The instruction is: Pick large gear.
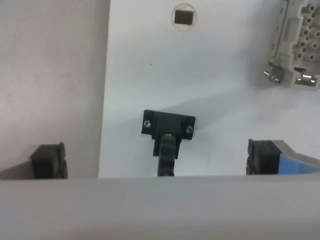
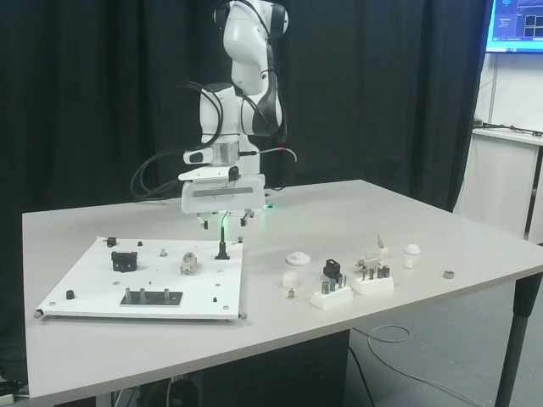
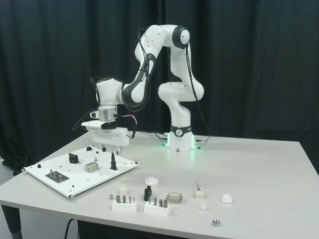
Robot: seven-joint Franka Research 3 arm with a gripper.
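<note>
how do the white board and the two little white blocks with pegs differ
The white board is a wide, flat plate, while the two white blocks are small and thick. The board lies under the gripper; the blocks sit off to the side near the table's front edge. The board carries black fittings spread across it; the blocks hold upright pegs in a row. All three are white and rest on the grey table.

The large gear (image 2: 297, 259) is a white, round, flat disc with a raised hub at its centre. It lies flat on the grey tabletop (image 2: 407, 220), just right of the white board (image 2: 93, 280) and behind a small white block (image 2: 290, 278). In the second room view the large gear (image 3: 151, 181) rests near the tabletop's front middle, untouched.
</note>
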